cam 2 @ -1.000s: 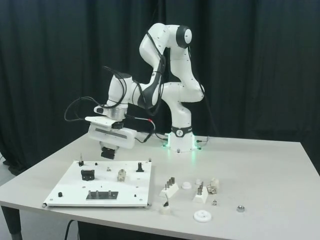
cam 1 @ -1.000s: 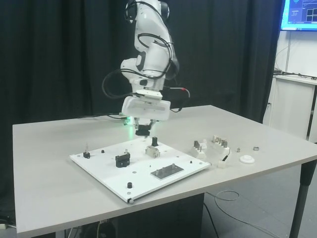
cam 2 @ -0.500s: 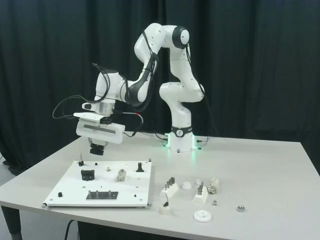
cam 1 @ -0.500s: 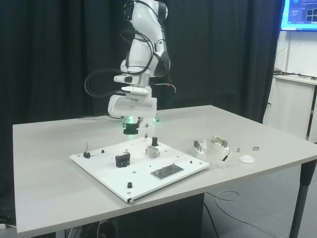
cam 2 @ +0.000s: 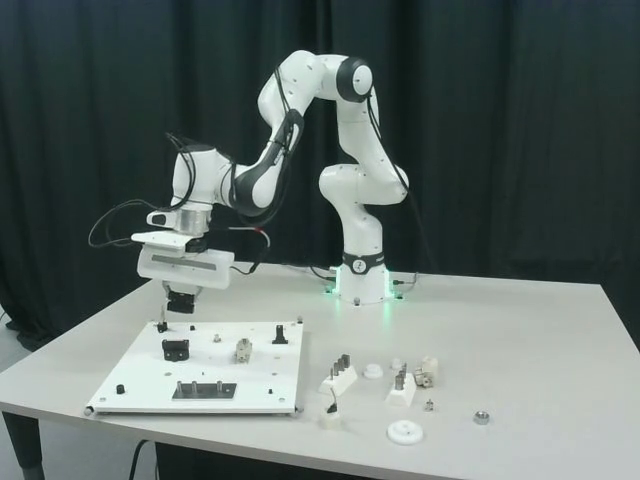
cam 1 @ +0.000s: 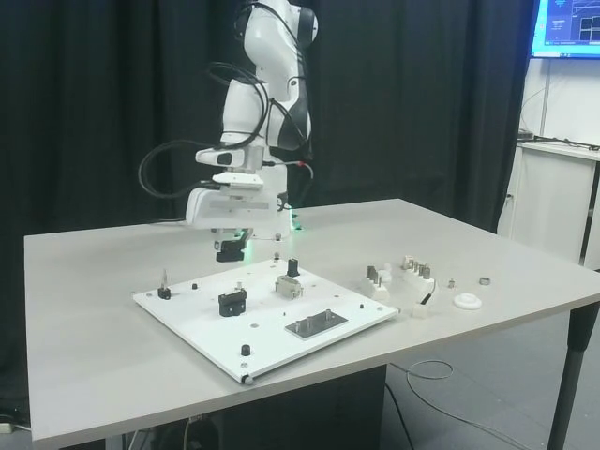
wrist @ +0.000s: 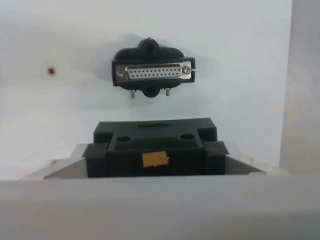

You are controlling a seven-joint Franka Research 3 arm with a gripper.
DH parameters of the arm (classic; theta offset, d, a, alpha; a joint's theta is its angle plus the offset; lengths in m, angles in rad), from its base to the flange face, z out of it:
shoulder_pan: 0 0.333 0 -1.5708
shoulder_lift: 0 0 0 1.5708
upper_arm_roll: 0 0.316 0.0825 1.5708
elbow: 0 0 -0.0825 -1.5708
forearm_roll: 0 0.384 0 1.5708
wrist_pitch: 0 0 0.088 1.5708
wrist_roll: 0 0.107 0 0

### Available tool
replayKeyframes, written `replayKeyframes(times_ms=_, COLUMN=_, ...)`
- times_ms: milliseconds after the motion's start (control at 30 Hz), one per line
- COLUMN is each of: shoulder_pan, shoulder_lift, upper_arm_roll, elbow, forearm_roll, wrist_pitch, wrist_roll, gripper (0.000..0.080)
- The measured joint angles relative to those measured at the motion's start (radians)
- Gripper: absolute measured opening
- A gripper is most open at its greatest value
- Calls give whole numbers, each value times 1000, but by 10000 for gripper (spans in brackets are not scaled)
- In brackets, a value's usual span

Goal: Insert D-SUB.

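Your gripper [wrist: 155,160] is pinched on the plug [wrist: 155,147], a black D-SUB held level with its mating face pointing down. That grip makes sense: the plug's long side runs the same way as the socket's, so it should need little or no twist before it goes down.

The socket [wrist: 153,72] is bolted to the white board [cam 1: 272,323], face up, pin holes showing in the wrist view. There the plug sits beside the socket, not over it. In both room views the gripper [cam 2: 181,300] hangs above the board's far left part, clear of everything, with the socket [cam 1: 232,302] a bit nearer and lower. My read: you're in the approach step, alignment not done, nothing inserted yet.

Around it on the board:
- a thin post [cam 1: 163,286] at the left corner, near the socket
- a small metal block [cam 1: 289,285] and a black upright part [cam 1: 292,266] to the right
- a grey plate [cam 1: 316,323] with pegs toward the near edge

None of these sits between plug and socket, so the path down looks open. The post is the closest thing to watch if you drift left.

Off the board, on the worktop [cam 1: 94,356] to the right, are loose white holders [cam 2: 340,378] and a white gear [cam 2: 404,432], well apart from the work.

Risk: a D-shell jams if it goes in tilted.
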Motion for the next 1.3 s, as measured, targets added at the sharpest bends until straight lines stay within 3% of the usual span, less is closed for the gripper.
replayKeyframes(times_ms=333, shoulder_pan=-16, shoulder_lift=42, upper_arm_roll=0, elbow=49, forearm_roll=59, wrist_pitch=-47, wrist_roll=-84, gripper=386)
replayKeyframes(times_ms=1000, shoulder_pan=-21, shoulder_lift=97, upper_arm_roll=-1, elbow=130, forearm_roll=163, wrist_pitch=-133, wrist_roll=-106, gripper=386)
replayKeyframes(times_ms=1300, shoulder_pan=-25, shoulder_lift=123, upper_arm_roll=-1, elbow=157, forearm_roll=179, wrist_pitch=-146, wrist_roll=-106, gripper=386)
